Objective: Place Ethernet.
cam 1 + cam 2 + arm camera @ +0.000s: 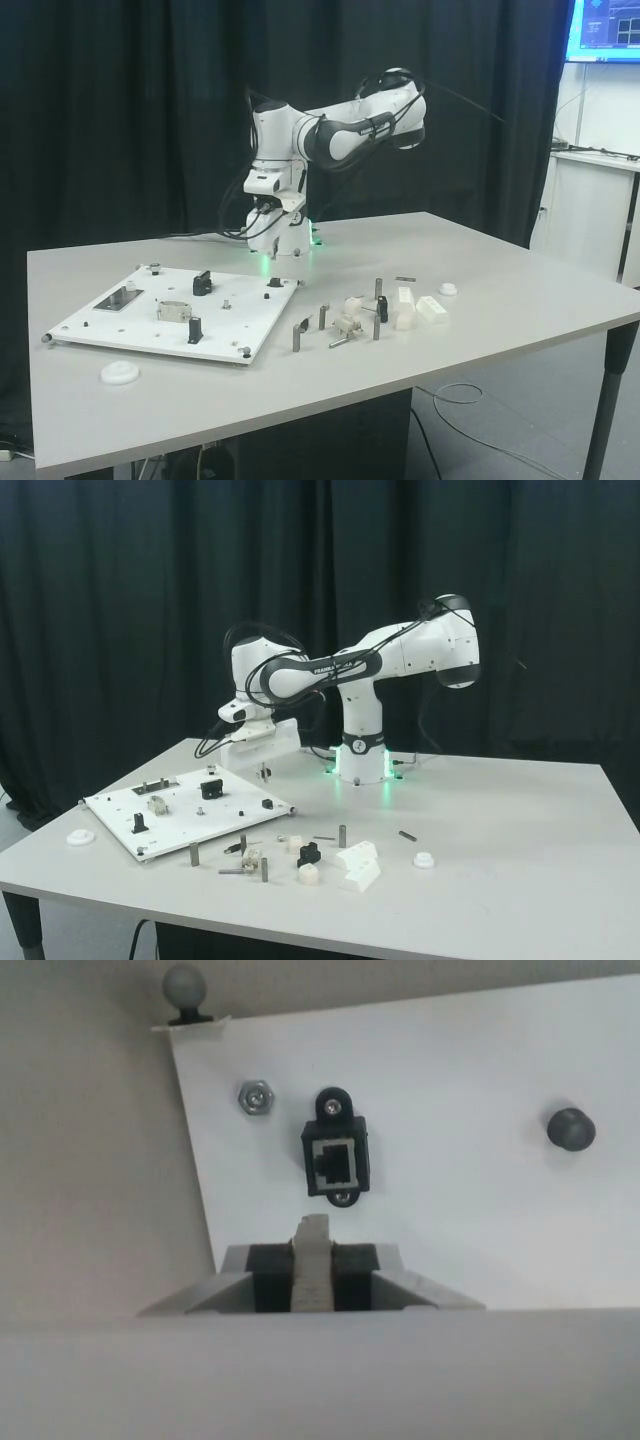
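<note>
Black curtains back the grey counter (480, 270) and its white board (170, 310). The tool (314, 1228) pinches the Ethernet plug (313, 1260), hovering above the black socket (337, 1157) at the board's two-o'clock corner. Best to centre over the opening, stay vertical, and descend slowly.

The board (450, 1140) below the jaws looks like smooth matt white plastic. The socket (337, 1158) just ahead of the jaws is matt black plastic, held by shiny metal screws. Beside it sits a dull metal nut (256, 1097). The table (90, 1160) is matt grey.
</note>
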